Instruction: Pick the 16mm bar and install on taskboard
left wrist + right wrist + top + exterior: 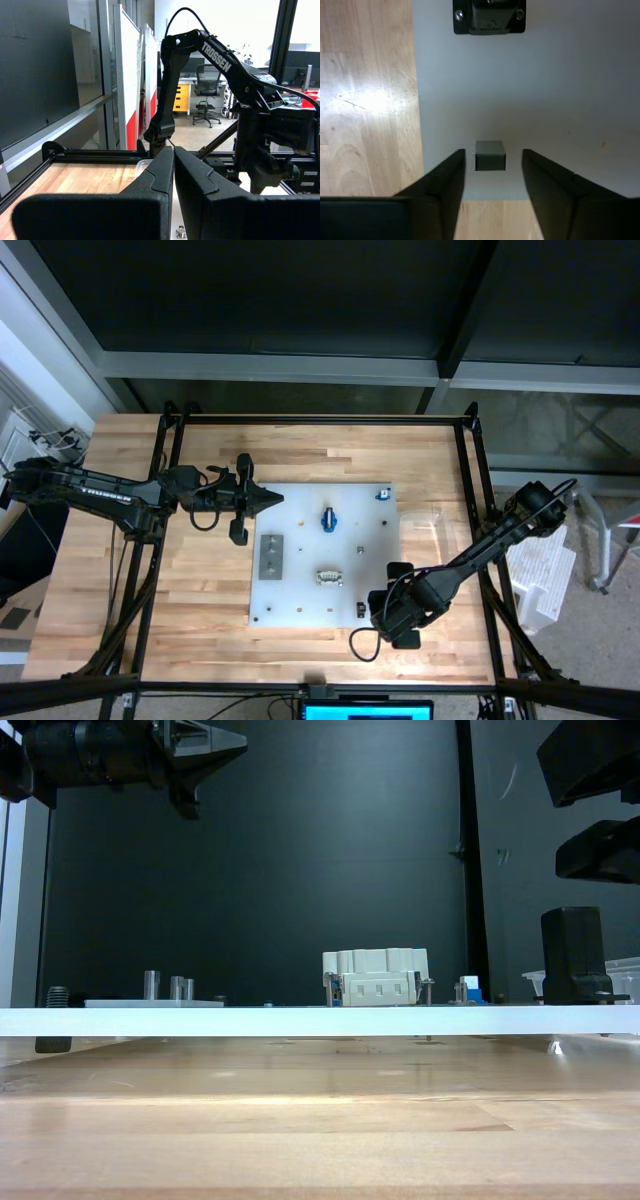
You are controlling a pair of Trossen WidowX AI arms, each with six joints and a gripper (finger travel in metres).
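Item: 16mm bar (pixel 490 155), one. Grey, square-ended block, matte, standing on the white board (pixel 300 502) near a corner. How deep it sits, I cannot tell.

Right hand (pixel 493 151), one. Black fingers (pixel 451 172) spread either side of the bar, touching neither face, gripping nothing.

Black socket (pixel 489 17), one, two screws, further along the board.

Left hand (pixel 173 156), one. Raised over the board's left edge, fingers pressed together, nothing between them.

Lettering: "TROSSEN" (pixel 217 56), white on the right arm.

Beige connector (pixel 376 976), one. Steel pegs (pixel 151 983), three. Wooden surface (pixel 200 590), pale, grained.
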